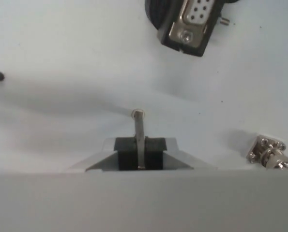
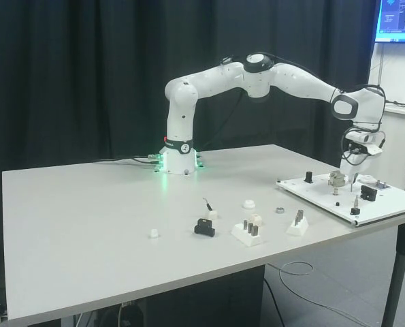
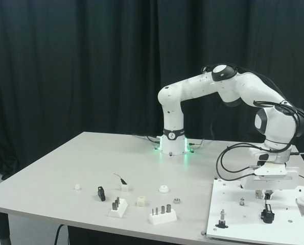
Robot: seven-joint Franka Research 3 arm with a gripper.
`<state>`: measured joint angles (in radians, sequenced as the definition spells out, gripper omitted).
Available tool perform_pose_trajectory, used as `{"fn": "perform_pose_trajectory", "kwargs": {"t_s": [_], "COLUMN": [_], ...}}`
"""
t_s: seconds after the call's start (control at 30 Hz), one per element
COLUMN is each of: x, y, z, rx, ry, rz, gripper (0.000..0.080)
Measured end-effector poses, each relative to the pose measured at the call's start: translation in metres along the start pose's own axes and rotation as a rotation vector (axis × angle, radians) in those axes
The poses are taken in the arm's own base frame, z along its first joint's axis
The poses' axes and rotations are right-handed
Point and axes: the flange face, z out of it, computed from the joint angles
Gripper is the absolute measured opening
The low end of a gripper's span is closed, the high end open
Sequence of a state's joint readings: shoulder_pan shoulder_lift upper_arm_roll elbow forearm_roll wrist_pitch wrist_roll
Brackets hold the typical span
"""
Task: Insert square peg 1.
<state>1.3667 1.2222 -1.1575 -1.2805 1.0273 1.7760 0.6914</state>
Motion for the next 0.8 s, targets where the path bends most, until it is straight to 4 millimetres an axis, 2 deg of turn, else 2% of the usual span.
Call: {"fn": "perform_pose_trajectory", "kwargs": {"t_s": [0.47, 0.8], "x": [-0.0005, -0.0025], "y": [-0.0006, -0.0025], "z": [-0.0002, -0.0001], "rx": [-0.009, -0.02], "ry": [0.01, 0.02], "rz": [-0.107, -0.119], "gripper": [0.0029, 0.0029]}}
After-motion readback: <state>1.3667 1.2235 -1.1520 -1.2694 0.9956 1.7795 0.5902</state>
